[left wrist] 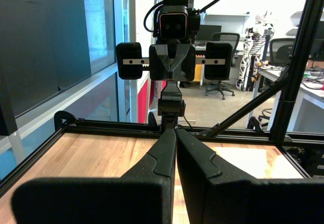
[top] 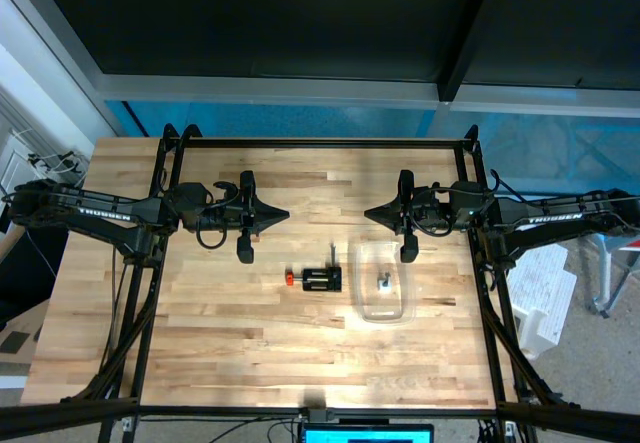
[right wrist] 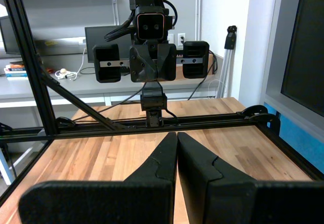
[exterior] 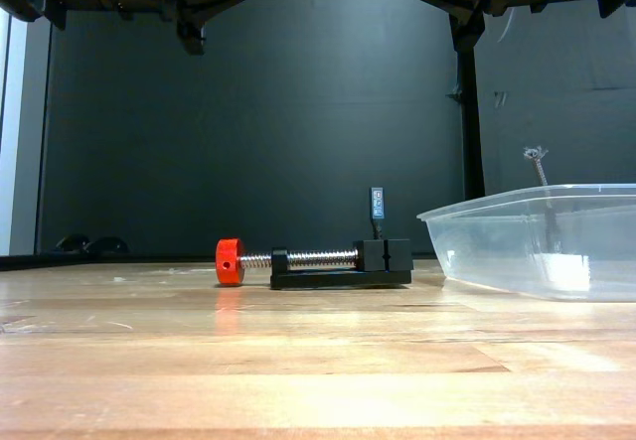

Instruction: Pick the usb-c connector and install on the hub

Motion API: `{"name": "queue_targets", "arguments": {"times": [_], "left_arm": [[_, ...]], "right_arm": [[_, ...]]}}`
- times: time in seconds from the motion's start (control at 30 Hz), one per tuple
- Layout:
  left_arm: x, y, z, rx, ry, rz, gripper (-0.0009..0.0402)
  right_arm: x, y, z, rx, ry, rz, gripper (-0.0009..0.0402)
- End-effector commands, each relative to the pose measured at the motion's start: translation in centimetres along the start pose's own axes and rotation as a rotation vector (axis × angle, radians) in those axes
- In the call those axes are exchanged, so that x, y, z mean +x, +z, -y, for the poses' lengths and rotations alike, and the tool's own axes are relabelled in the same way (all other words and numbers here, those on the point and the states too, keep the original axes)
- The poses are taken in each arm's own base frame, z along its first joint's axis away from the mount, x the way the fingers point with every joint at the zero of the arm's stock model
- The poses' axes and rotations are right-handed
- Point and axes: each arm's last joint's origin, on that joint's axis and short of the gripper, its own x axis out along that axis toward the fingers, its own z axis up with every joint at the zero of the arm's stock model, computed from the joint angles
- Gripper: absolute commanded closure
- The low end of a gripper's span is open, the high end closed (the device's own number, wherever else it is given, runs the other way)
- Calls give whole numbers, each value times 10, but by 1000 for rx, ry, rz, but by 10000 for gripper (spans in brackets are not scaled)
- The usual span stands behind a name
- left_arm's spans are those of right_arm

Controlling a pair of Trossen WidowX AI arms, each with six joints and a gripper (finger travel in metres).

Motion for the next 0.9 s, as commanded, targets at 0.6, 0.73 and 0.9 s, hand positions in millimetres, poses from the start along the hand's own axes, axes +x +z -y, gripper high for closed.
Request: {"name": "queue_targets", "arguments": {"times": [0.6, 0.73, 0.9], "left_arm": [[0, 0, 0, 0, 0, 0, 393], [0, 0, 0, 0, 0, 0, 393], [0, 0, 0, 0, 0, 1, 393]], "right_arm": [[0, 0, 0, 2, 1, 1, 393], [0, 0, 0, 2, 0, 2, 393], [1, 3, 0, 3, 2, 34, 393]]}}
